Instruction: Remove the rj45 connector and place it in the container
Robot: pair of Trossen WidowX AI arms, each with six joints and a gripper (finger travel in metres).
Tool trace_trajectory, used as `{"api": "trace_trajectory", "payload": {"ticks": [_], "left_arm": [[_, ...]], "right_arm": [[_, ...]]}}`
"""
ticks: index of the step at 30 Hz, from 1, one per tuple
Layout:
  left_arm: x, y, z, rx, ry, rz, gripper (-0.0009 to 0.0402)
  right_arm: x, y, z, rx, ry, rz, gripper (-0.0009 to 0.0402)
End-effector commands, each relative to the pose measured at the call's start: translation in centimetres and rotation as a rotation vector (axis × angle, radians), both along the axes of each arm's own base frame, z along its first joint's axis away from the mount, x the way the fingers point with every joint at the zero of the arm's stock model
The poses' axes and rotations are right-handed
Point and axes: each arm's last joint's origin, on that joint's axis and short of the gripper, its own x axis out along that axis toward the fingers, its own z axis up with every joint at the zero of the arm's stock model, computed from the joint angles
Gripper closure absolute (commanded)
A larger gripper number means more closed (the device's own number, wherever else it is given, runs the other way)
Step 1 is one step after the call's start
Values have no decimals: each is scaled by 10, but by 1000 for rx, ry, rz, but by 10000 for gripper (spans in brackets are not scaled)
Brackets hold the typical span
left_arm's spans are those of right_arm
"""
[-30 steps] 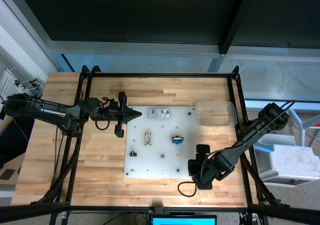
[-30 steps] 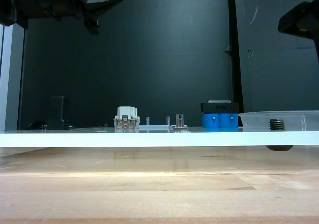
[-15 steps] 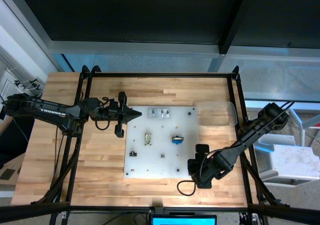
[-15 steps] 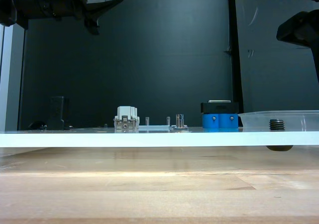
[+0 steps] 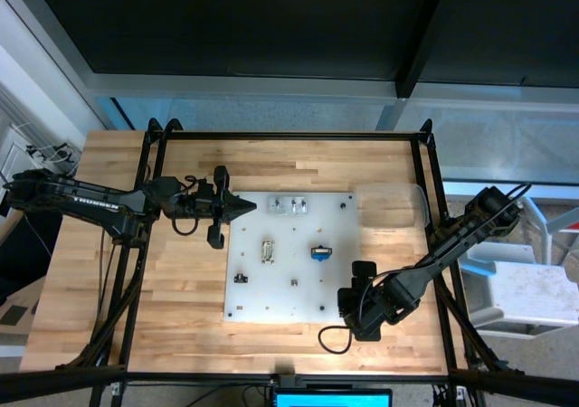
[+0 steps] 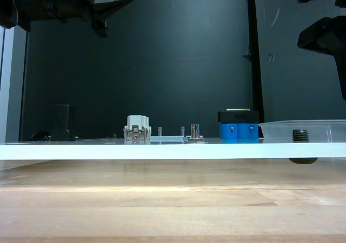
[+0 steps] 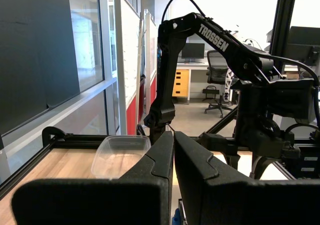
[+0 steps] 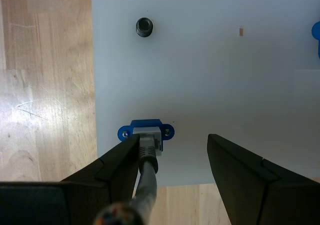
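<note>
Spread right gripper [image 8: 172, 137] overhangs rj45 connector [image 8: 148, 145], beside one finger [image 8: 122, 160] (left gripper [image 7: 173, 133] closed, aloft).

Board [image 5: 280, 291] on desk [image 5: 181, 280]; container [image 5: 391, 205] off its far-right corner; left tool [image 5: 246, 207] above far-left corner; right tool [image 8: 172, 137] over rj45 connector [image 8: 148, 144], near-right corner.

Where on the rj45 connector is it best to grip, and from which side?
Grip the rj45 connector by its grey body just behind the blue socket, across its two sides, from above: it lies flat on the white board, cable trailing back. The open right gripper hovers over it, off-centre; the left gripper, shut, hangs above the board's far-left corner.
</note>
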Motion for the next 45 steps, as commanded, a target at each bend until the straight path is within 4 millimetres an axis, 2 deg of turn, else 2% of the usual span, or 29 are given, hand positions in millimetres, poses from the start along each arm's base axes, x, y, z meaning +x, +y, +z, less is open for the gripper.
{"api": "trace_trajectory", "payload": {"ticks": [1,6,15,22,32,45], "left_arm": [[0,0,0,0,0,0,393],[0,0,0,0,0,0,393],[0,0,0,0,0,0,393],[0,0,0,0,0,0,393],[0,0,0,0,0,0,393],[0,0,0,0,0,0,393]], "right_arm": [[0,0,0,-5,5,-1,206],[-1,-1,-1,-10,11,2,235],[-1,-1,-1,-9,10,7,335],[-1,0,-1,0,12,8,394],[0,1,0,17,19,34,393],[-3,-2,11,28,-3,35,393]]}}
